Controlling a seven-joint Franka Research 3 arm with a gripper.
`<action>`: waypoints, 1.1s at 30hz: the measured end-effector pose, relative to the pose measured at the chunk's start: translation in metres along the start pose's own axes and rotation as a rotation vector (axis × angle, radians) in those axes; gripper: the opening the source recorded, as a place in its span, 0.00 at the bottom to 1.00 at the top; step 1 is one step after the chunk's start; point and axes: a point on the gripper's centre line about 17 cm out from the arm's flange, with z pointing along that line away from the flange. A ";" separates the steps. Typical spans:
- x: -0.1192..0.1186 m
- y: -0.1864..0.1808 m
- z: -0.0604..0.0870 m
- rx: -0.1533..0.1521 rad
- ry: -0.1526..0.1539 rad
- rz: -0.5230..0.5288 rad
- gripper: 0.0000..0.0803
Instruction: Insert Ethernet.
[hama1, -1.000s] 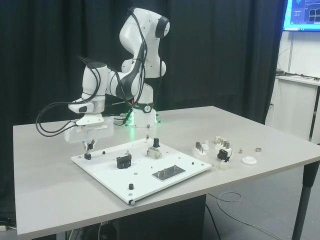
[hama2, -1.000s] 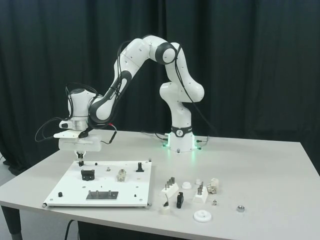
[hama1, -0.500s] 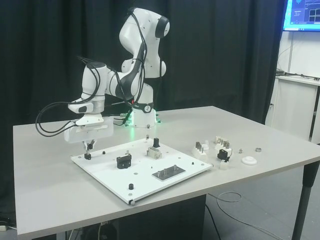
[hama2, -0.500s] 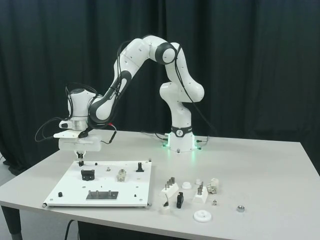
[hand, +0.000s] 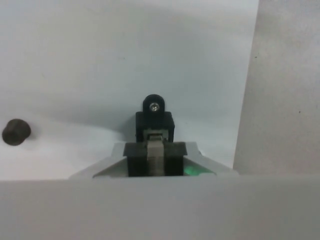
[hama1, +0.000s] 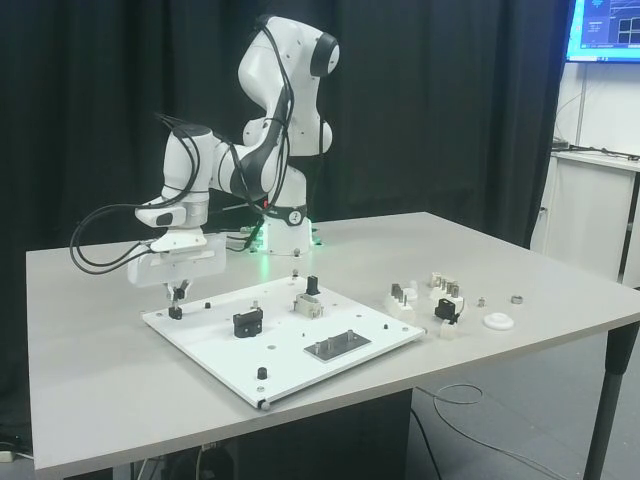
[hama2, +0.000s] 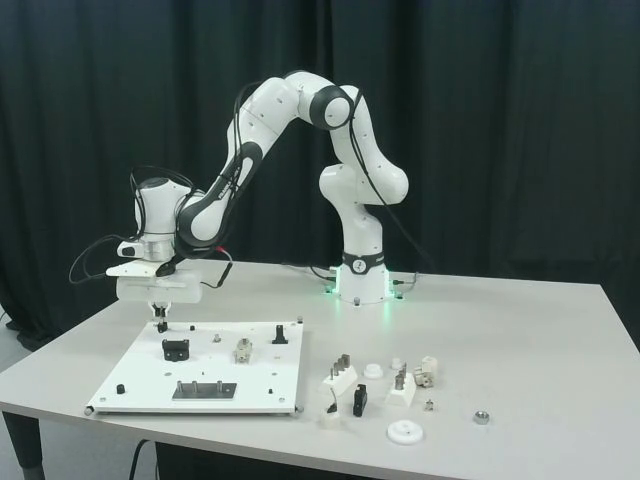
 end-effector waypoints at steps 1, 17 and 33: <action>0.000 0.000 0.000 0.000 0.000 0.000 0.08; 0.000 -0.002 -0.001 0.015 0.000 0.008 0.08; -0.002 0.000 -0.020 0.056 -0.005 0.016 0.95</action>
